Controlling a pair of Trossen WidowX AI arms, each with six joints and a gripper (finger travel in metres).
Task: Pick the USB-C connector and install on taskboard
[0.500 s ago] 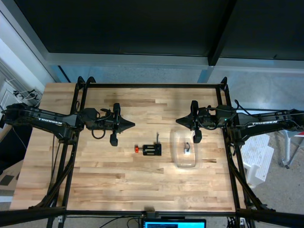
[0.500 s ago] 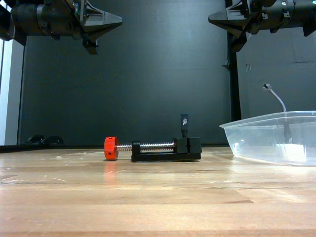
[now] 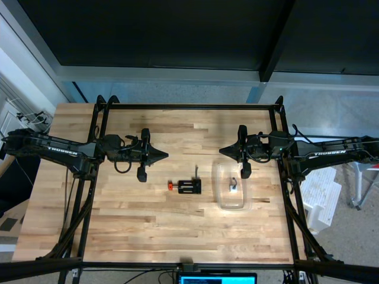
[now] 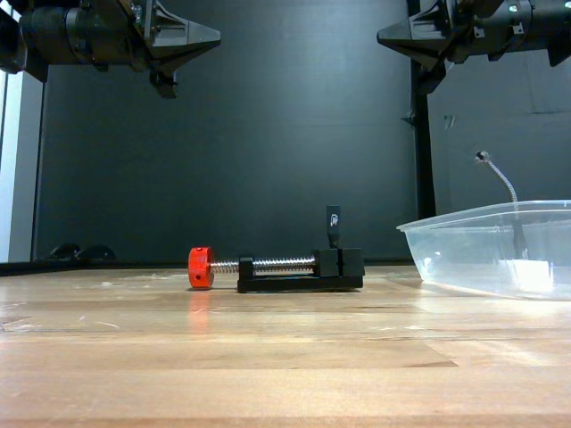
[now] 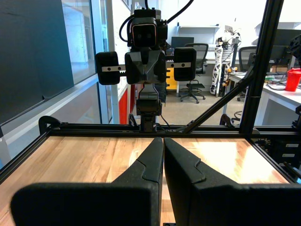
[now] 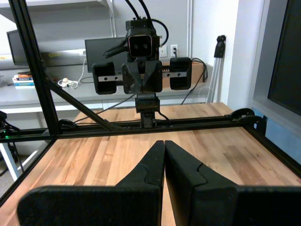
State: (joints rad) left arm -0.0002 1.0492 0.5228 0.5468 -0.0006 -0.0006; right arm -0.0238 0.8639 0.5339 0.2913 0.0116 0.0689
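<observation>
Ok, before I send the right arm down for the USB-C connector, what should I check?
1. USB-C connector lying in the clear tray: ok.
2. Connector's orientation for a grasp: cannot tell.
3. Right gripper jaws open: not ok; shut, high beyond the tray's far edge.
4. Left gripper away from the taskboard: ok; high, jaws shut.
5. Taskboard flat on the table, nothing covering it: ok.

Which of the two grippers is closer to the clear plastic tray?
The right gripper, shut and raised near the far end of the clear plastic tray. The left gripper, also shut, hangs past the taskboard, farther from the tray.
</observation>
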